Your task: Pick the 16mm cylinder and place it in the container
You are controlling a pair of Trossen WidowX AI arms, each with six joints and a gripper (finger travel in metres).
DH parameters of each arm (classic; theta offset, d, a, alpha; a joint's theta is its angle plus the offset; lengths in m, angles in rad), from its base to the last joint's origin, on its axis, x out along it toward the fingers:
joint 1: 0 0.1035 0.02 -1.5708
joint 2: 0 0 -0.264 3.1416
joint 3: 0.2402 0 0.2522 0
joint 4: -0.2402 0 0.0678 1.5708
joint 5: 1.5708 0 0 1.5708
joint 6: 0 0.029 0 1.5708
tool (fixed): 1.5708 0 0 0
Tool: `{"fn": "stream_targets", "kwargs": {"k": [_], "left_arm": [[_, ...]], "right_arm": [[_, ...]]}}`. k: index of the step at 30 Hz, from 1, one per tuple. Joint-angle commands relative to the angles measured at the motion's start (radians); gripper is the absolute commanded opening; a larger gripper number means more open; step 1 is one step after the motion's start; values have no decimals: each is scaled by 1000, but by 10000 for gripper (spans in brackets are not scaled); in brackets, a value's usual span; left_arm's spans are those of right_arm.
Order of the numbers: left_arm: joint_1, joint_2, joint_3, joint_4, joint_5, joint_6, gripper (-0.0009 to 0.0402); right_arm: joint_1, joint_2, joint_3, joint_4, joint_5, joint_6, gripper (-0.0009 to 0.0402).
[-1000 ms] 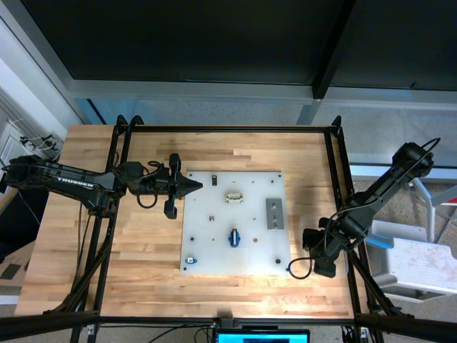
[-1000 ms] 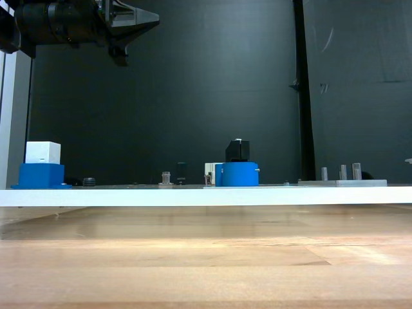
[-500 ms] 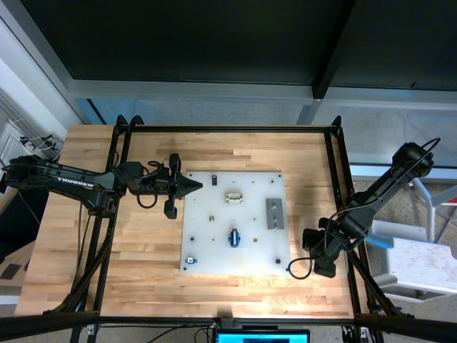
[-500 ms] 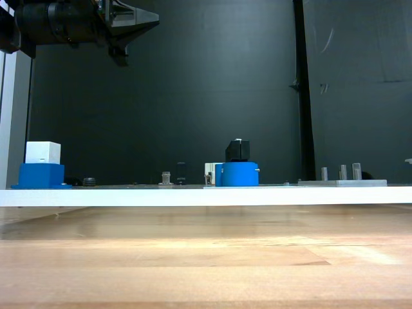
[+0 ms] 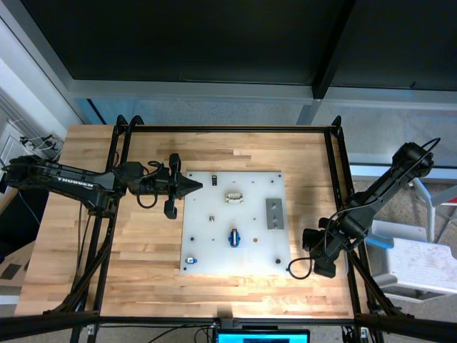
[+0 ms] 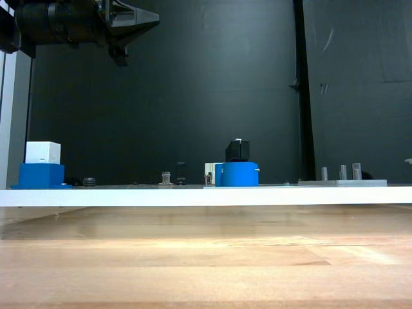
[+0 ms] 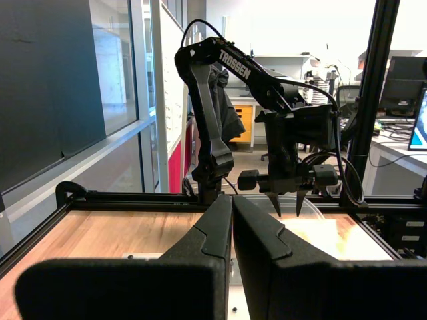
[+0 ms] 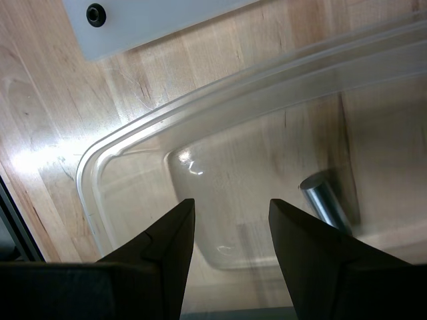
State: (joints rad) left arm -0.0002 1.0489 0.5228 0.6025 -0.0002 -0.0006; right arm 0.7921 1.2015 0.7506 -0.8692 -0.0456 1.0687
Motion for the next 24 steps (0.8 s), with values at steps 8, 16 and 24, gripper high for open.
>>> {"fn": "stream_targets", "kwargs": {"k": [8,16,24], "left_arm": [[0,0,0,0,0,0,0],[0,0,0,0,0,0,0],[0,0,0,0,0,0,0]], "right_arm": [[0,0,0,1,0,0,153],[0,0,0,5,1,0,153],[0,0,0,21,1,0,153]]}}
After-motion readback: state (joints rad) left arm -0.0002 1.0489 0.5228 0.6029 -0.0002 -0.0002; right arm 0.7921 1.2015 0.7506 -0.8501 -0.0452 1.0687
